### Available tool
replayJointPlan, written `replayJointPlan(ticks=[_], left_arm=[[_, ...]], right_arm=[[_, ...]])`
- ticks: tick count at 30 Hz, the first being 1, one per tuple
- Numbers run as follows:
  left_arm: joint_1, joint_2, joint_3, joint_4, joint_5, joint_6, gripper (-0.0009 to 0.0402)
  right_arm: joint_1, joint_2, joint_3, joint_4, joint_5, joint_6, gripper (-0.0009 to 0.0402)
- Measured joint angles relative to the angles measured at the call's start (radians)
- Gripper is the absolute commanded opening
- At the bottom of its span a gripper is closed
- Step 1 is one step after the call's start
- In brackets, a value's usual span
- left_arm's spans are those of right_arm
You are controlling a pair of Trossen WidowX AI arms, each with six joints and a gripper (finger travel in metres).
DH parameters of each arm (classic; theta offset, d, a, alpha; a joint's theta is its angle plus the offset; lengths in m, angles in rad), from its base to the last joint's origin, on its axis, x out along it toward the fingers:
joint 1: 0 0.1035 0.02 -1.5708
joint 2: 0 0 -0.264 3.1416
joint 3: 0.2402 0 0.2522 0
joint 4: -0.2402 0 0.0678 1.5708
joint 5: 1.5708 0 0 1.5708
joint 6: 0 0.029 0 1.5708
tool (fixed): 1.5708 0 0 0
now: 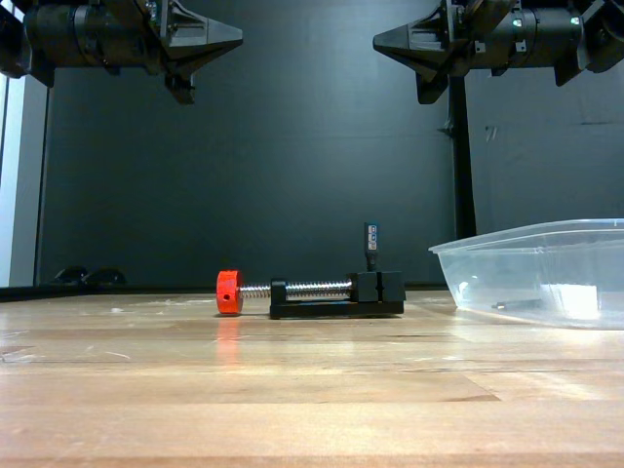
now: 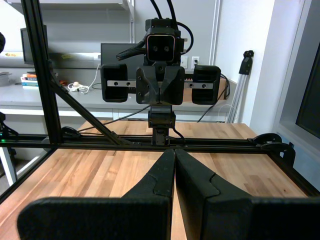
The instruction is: Remove the USB-C connector from taskboard and place in the container
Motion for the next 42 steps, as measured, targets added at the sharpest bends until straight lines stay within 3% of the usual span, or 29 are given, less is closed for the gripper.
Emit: replayJointPlan(ticks=[42], left_arm=[[0.000, 0.000, 0.000, 0.000, 0.000, 0.000, 0.0000]], right_arm=[[0.000, 0.000, 0.001, -0.020, 0.000, 0.000, 0.0000]])
